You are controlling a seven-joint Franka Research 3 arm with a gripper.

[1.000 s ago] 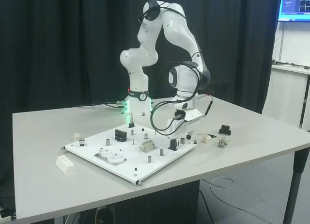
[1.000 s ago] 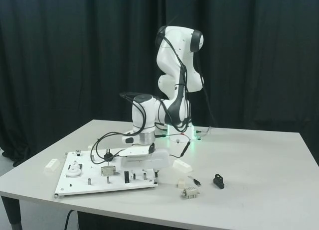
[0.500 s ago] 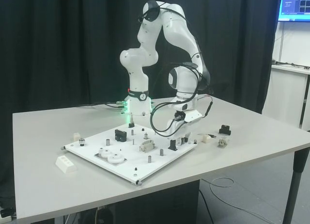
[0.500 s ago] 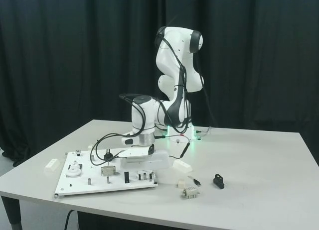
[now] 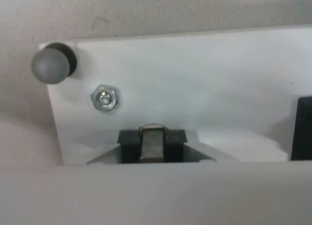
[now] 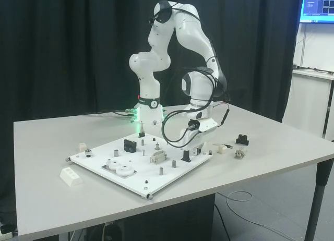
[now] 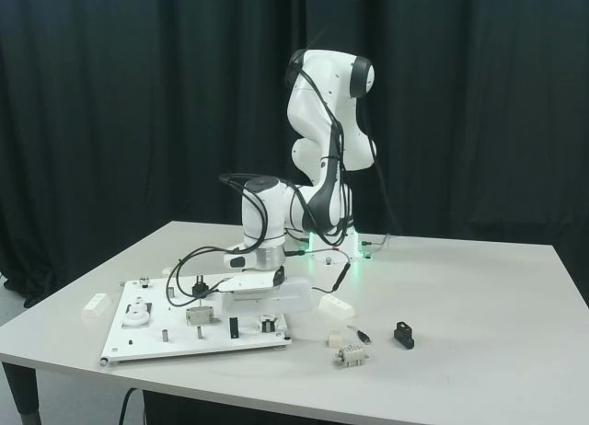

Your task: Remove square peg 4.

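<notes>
I see the grey table (image 6: 47,147) with the white arm (image 6: 172,48) bolted on it, bent far down over the white board (image 6: 130,165). The board lies flat on the table and carries many small parts. The gripper (image 7: 267,320) stands low over the board's corner, the one nearest to the loose parts on the table: a black block (image 7: 403,334) and a small connector (image 7: 352,354).

In the wrist view the two black fingers (image 5: 127,146) sit one on each side of a grey square peg (image 5: 152,146), close against it (I believe they clamp it, the pads touch its sides). The peg stands upright on the board, near its edge. Beside it there is a nut with a screw (image 5: 105,98), and at the board's corner a grey round foot (image 5: 50,65).
</notes>
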